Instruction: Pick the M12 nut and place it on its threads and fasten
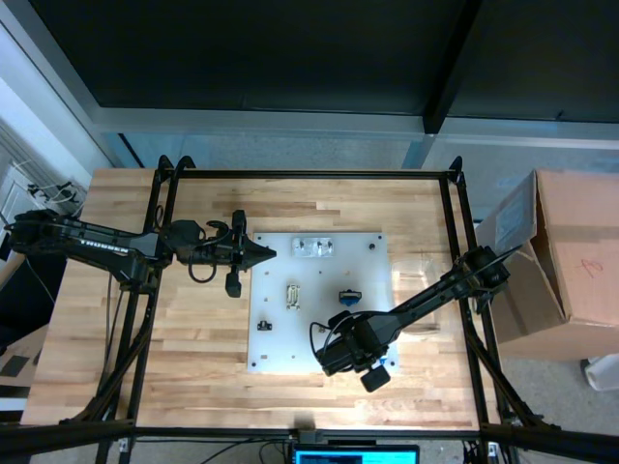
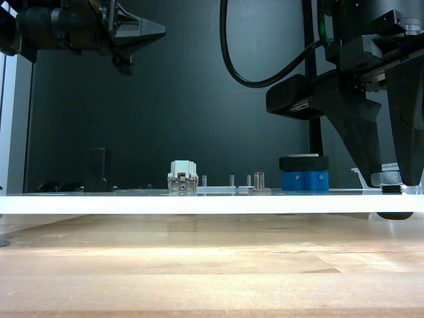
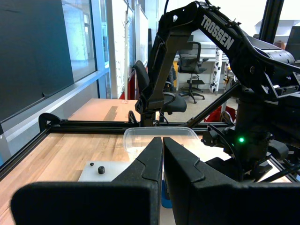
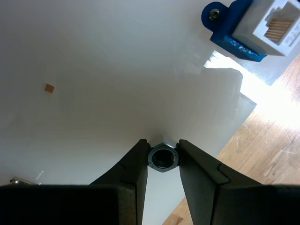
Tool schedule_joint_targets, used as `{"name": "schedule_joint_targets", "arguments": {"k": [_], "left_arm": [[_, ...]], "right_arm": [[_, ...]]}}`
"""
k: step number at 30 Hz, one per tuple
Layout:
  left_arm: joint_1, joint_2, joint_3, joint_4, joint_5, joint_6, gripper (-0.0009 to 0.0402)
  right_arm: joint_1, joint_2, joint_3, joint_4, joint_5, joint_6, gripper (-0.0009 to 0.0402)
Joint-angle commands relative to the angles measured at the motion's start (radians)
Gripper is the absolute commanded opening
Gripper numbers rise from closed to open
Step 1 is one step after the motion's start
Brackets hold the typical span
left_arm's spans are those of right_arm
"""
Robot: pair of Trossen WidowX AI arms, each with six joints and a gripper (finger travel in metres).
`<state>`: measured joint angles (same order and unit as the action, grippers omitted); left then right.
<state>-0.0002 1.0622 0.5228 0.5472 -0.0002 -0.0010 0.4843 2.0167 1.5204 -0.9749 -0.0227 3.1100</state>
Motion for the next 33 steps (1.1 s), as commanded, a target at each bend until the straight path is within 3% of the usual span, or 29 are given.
{"name": "schedule_joint_targets", "arguments": {"k": [1, 23, 26, 31, 33], "left_arm": [[0.0, 0.0, 0.0, 0.0, 0.0, 0.0, 0.0], [0.0, 0.0, 0.0, 0.0, 0.0, 0.0, 0.0], [0.0, 0.0, 0.0, 0.0, 0.0, 0.0, 0.0], [0.0, 0.0, 0.0, 0.0, 0.0, 0.0, 0.0], [0.0, 0.0, 0.0, 0.0, 0.0, 0.0, 0.0]], "right_arm": [[0.0, -0.003, 0.002, 0.001, -0.005, -0.001, 0.0055], [0.005, -0.06, 0.002, -0.02, -0.026, -0.071, 0.0172], [0.003, -0.101, 0.002, -0.042, 0.021, -0.227, 0.0179], [-0.002, -0.155, 0.002, -0.081, 0.147, -0.5, 0.0183], [-0.002, -0.171, 0.002, -0.115, 0.163, -0.622, 0.0183]]}}
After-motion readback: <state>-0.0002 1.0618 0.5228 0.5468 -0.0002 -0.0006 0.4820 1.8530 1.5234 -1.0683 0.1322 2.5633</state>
